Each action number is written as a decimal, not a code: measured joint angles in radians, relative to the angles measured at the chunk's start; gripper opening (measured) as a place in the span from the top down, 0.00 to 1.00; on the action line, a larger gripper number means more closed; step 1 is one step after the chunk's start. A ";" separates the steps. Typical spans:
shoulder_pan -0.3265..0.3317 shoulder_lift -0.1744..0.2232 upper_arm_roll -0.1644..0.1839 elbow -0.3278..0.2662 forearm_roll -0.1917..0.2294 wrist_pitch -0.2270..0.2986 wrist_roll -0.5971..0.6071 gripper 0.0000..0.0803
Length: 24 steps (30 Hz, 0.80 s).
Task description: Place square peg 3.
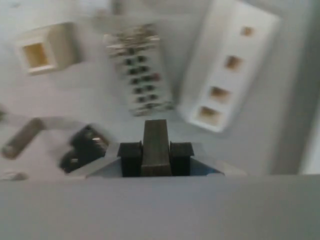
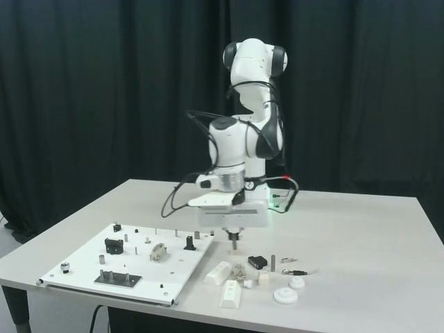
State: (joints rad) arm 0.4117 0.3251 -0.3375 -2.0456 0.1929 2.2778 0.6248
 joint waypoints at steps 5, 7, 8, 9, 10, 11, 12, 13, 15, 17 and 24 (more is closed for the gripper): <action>0.044 0.000 0.008 -0.003 0.000 0.004 0.037 0.86; 0.062 0.000 0.008 -0.006 0.000 0.010 0.052 0.86; 0.071 0.000 0.008 -0.008 0.000 0.013 0.059 0.86; 0.080 0.000 0.008 -0.010 0.000 0.016 0.066 0.86; 0.088 0.000 0.008 -0.011 0.000 0.019 0.073 0.86; 0.096 0.000 0.008 -0.013 -0.001 0.022 0.079 0.86; 0.103 0.000 0.008 -0.015 -0.001 0.027 0.087 0.86; 0.110 0.001 0.008 -0.017 -0.001 0.030 0.096 0.86; 0.122 0.001 0.008 -0.021 -0.003 0.036 0.116 0.86; 0.133 0.002 0.008 -0.023 -0.005 0.041 0.131 0.86; 0.157 0.009 0.008 -0.025 -0.011 0.052 0.149 0.86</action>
